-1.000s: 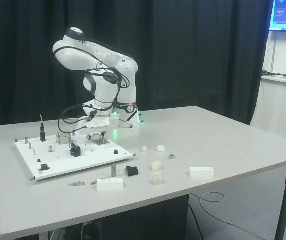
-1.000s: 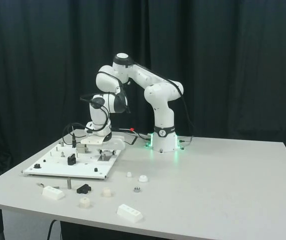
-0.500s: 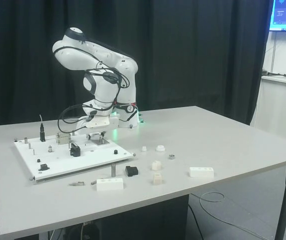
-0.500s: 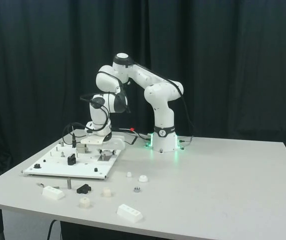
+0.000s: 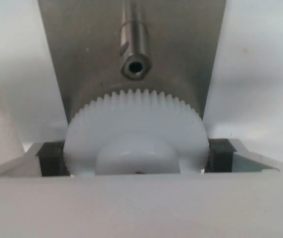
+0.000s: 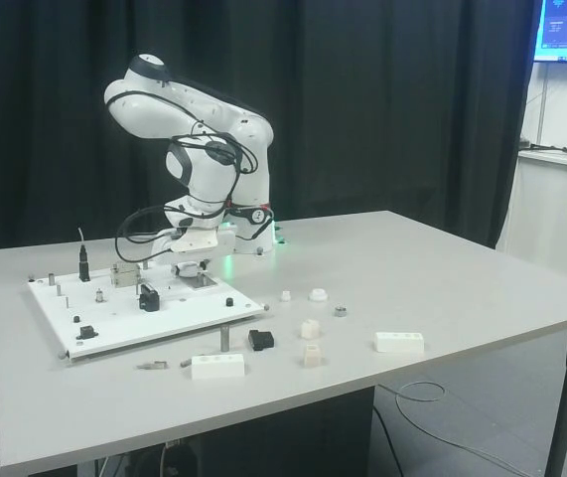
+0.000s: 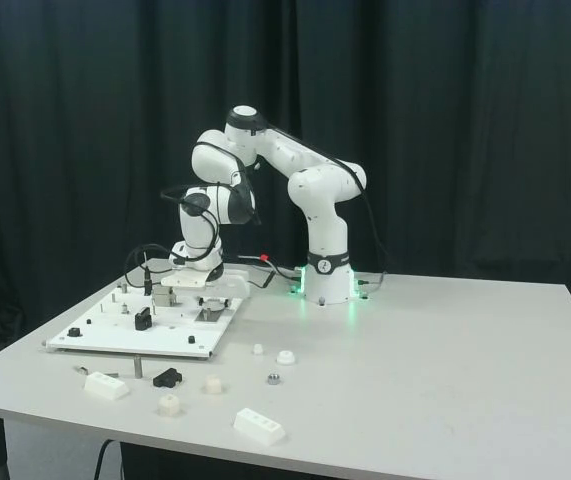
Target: Remove large gear.
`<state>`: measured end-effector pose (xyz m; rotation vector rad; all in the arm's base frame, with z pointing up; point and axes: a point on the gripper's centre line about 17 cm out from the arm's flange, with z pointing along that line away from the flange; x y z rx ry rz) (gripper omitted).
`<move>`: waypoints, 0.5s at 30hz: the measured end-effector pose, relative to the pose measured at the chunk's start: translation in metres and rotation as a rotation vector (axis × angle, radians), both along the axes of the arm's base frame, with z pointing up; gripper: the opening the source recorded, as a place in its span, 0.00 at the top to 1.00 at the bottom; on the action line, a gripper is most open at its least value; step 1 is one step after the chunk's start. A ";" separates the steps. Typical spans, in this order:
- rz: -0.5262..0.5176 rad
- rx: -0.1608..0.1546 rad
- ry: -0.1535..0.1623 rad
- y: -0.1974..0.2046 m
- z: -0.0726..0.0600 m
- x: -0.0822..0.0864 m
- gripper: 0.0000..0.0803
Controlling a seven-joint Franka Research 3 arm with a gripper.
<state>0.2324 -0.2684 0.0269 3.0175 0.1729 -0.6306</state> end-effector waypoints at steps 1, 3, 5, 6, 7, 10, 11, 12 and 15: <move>0.000 0.000 0.000 0.000 0.000 0.000 0.26; 0.000 -0.001 0.000 0.000 0.000 0.000 0.26; 0.001 -0.001 0.000 0.000 0.000 0.000 0.26; 0.001 -0.001 0.001 0.000 0.001 0.000 0.26; 0.001 -0.001 0.001 0.000 0.001 0.000 0.26; 0.002 -0.002 0.001 0.000 0.001 0.000 0.26; 0.002 -0.002 0.001 0.000 0.001 0.000 0.26; 0.002 -0.003 0.001 0.000 0.001 0.000 0.26; 0.003 -0.003 0.002 0.000 0.002 0.000 0.26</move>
